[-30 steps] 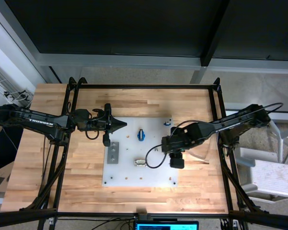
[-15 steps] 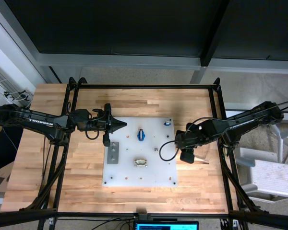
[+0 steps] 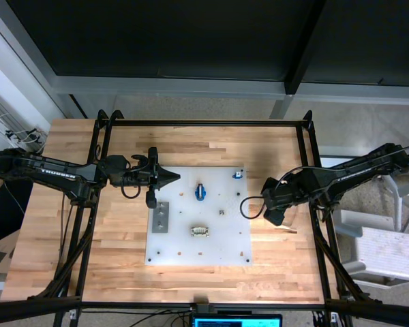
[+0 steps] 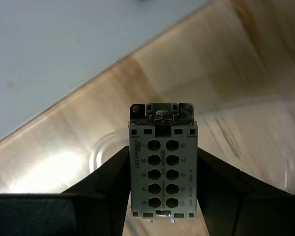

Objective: Remove the HAN10-E connector and place it in the container

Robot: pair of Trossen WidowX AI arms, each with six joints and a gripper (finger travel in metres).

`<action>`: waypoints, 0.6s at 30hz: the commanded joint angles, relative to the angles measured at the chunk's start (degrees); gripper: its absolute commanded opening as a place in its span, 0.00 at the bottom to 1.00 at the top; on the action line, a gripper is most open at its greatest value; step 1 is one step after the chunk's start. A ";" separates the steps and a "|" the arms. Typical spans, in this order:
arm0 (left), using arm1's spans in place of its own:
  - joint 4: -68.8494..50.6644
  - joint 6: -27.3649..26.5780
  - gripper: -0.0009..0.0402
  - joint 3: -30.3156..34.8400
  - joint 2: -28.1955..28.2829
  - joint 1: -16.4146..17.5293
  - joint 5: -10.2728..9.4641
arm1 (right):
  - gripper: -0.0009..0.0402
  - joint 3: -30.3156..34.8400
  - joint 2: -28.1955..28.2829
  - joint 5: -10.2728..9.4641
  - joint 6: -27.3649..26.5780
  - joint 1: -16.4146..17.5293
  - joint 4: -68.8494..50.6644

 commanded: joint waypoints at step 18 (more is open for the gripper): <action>0.00 0.02 0.02 0.00 0.00 0.02 0.00 | 0.16 -7.89 -2.93 0.11 6.36 0.07 0.22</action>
